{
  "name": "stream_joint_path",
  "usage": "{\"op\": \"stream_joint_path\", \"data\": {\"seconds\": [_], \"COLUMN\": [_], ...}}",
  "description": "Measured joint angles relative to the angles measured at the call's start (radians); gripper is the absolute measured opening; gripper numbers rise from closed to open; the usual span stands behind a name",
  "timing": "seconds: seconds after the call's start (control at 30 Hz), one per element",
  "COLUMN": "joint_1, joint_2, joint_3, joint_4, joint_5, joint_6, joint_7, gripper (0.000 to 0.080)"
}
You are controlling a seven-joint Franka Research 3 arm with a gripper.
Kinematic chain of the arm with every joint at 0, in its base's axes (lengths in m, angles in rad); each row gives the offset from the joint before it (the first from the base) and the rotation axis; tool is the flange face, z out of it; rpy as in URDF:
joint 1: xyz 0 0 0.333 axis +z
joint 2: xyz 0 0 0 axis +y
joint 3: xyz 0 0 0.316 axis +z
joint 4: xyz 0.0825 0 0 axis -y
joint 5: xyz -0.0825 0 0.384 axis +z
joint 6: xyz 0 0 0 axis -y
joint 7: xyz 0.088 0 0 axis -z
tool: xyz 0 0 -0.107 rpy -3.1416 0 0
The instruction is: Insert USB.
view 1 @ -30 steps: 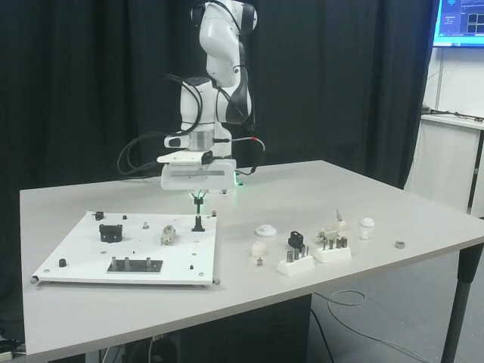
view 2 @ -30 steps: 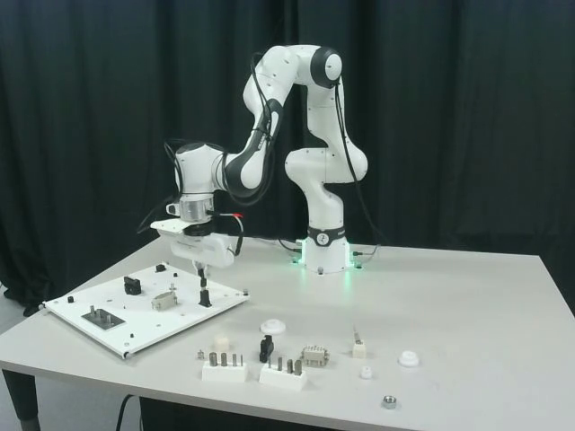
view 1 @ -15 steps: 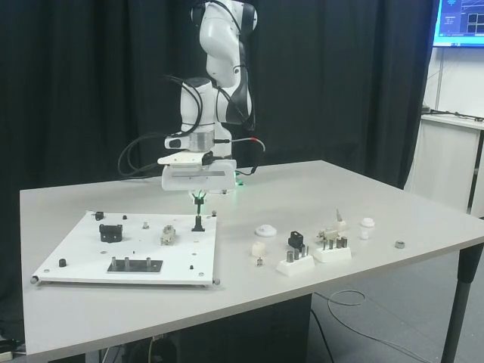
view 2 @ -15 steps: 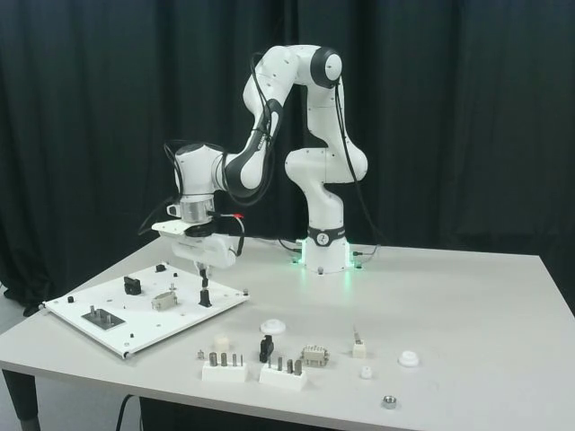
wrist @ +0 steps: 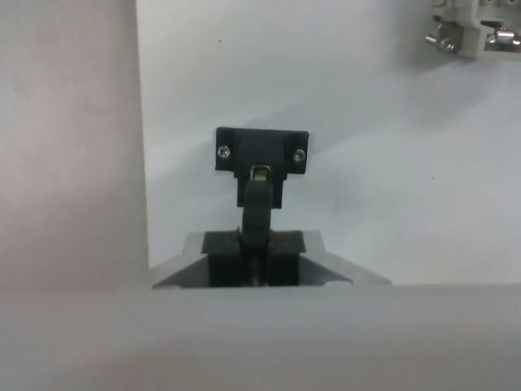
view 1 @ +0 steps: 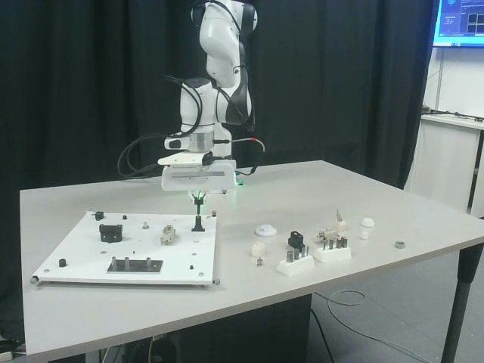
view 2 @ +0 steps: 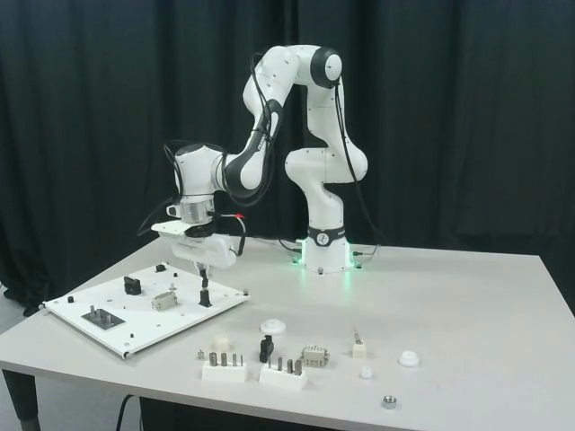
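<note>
A small black USB plug (wrist: 257, 199) stands upright in its black screw-mounted socket (wrist: 261, 151) near the edge of the white assembly board (view 1: 83, 246) on the grey table (view 1: 318, 189). The Franka arm's two-fingered gripper (wrist: 256, 259) hangs straight above it, wrist pointing down, elbow bent toward the base. Its fingers appear closed around the plug's rear end. The plug looks light, rigid and narrow, best pinched on its flat sides and pushed squarely.
</note>
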Motion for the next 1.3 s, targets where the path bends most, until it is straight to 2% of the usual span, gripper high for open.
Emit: {"op": "stream_joint_path", "data": {"seconds": [0.53,1.03,1.3], "joint_1": [0.000,0.000,0.000], "joint_2": [0.001,0.015,0.019], "joint_3": [-0.002,-0.002,-0.002], "joint_4": [-0.002,-0.006,-0.006], "joint_5": [0.002,0.049,0.059], "joint_6": [0.011,0.038,0.047], "joint_7": [-0.026,-0.080,-0.090], "gripper": [0.0064,0.0064,0.0064]}}
